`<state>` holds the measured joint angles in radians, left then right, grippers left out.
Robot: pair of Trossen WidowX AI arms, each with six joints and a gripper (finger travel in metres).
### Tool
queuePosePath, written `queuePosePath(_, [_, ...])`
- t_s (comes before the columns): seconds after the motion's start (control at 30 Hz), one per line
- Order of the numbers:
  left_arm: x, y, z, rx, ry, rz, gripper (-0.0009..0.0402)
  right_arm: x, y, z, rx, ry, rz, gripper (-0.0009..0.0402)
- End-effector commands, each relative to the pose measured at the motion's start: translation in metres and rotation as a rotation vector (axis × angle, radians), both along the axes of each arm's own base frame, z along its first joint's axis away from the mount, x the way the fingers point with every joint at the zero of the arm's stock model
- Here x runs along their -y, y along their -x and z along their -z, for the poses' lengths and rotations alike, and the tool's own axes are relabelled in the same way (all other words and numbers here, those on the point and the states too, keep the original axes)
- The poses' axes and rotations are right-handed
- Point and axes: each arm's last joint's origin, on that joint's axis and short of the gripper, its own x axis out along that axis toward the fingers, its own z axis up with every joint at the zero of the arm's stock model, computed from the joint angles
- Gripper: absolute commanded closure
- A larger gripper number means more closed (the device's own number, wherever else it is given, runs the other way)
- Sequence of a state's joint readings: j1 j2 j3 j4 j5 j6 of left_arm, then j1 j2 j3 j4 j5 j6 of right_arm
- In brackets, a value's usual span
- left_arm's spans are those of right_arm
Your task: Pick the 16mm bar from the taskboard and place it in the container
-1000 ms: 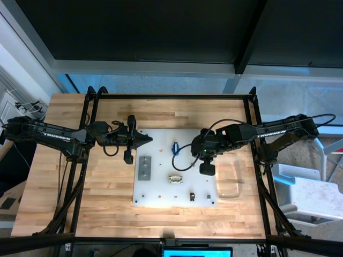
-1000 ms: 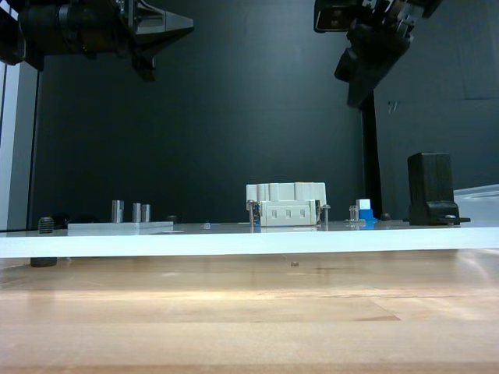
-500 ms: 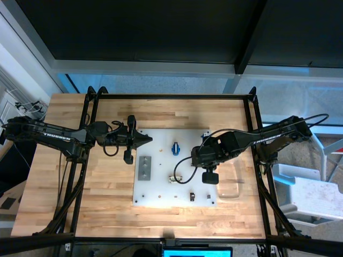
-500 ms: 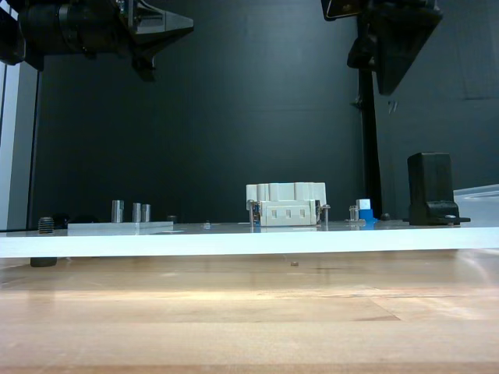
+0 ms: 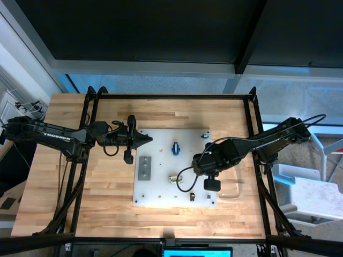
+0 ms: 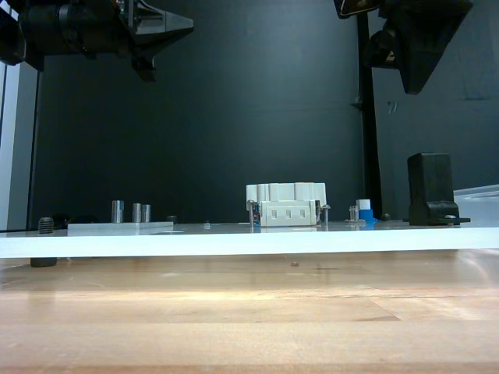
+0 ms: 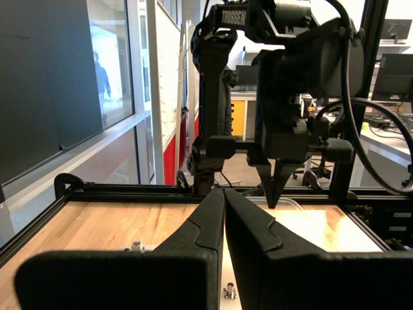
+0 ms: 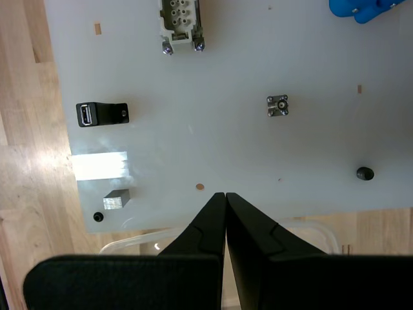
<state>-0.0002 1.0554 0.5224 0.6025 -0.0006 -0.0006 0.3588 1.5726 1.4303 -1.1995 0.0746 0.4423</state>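
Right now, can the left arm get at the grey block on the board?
Probably yes: the left gripper, shut, hangs above the board's far-left corner near the grey block, nothing between; the right gripper, shut, hangs by the tray.

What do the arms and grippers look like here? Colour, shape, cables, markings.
Left arm and right arm: matte black, white TROSSEN lettering. The left gripper, over the taskboard's left edge, and right gripper, above its right side, have black wedge fingers tapering to a point. A black cable loops at each wrist.
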Motion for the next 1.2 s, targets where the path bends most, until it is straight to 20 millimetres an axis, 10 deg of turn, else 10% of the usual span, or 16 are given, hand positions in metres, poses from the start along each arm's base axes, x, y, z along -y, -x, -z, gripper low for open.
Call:
queuePosePath(0.03, [0.000,0.000,0.000,0.000,0.000,0.000,0.0393,-0.009,0.000,0.004,-0.018,-0.016,-0.014,0.0393])
queuePosePath(1.2, [0.000,0.000,0.000,0.000,0.000,0.000,0.0393,-0.061,0.013,0.028,-0.083,-0.058,-0.004,0.0393])
